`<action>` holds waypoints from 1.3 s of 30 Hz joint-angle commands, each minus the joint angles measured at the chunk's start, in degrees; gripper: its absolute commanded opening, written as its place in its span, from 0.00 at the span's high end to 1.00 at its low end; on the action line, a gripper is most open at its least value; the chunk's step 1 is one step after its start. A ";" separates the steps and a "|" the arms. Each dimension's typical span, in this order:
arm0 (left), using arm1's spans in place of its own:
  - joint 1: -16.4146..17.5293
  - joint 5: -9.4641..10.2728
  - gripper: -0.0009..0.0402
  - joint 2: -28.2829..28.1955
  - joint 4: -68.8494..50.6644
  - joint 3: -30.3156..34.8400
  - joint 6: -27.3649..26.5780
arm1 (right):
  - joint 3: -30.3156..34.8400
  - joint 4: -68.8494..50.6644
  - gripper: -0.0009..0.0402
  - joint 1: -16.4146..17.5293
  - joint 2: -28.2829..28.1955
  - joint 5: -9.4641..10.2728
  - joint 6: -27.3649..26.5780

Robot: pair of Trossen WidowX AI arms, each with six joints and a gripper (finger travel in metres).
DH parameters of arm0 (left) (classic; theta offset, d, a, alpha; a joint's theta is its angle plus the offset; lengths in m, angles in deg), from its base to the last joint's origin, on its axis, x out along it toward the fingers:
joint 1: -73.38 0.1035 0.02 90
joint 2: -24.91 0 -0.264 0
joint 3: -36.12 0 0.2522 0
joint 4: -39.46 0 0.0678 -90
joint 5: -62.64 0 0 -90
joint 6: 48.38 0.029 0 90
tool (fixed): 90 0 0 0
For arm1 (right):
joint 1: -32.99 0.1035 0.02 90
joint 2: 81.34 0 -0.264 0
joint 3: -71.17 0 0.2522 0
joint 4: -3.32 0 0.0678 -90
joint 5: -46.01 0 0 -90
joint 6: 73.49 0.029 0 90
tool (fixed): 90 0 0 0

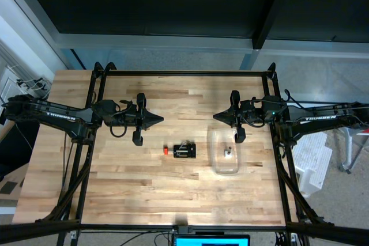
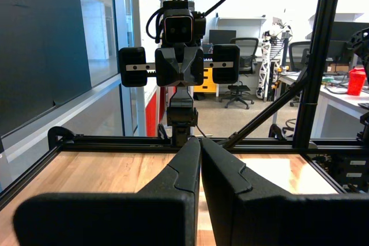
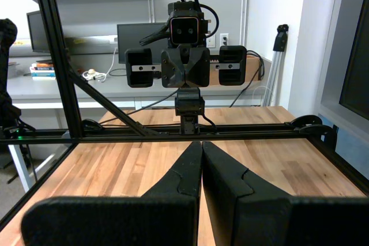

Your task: Pick the RCA connector and install on taskboard

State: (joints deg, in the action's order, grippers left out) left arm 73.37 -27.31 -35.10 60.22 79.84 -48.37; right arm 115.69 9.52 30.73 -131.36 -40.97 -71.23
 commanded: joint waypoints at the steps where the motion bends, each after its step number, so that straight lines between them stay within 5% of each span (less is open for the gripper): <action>1: 0.00 -0.02 0.98 0.00 0.02 0.00 0.00 | 0.02 0.02 0.98 0.02 0.00 0.00 0.00; 24: 0.00 -0.02 0.98 0.00 0.04 0.00 0.00 | 0.02 -4.02 0.98 0.04 0.17 0.04 0.22; 39: 0.00 -0.02 0.98 0.02 0.02 0.00 0.00 | 8.33 -37.62 0.98 3.78 0.39 -1.07 0.35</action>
State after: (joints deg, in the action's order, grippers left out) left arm 73.37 -27.31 -35.08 60.25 79.82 -48.39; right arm 122.90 -25.17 33.64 -130.90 -41.34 -70.90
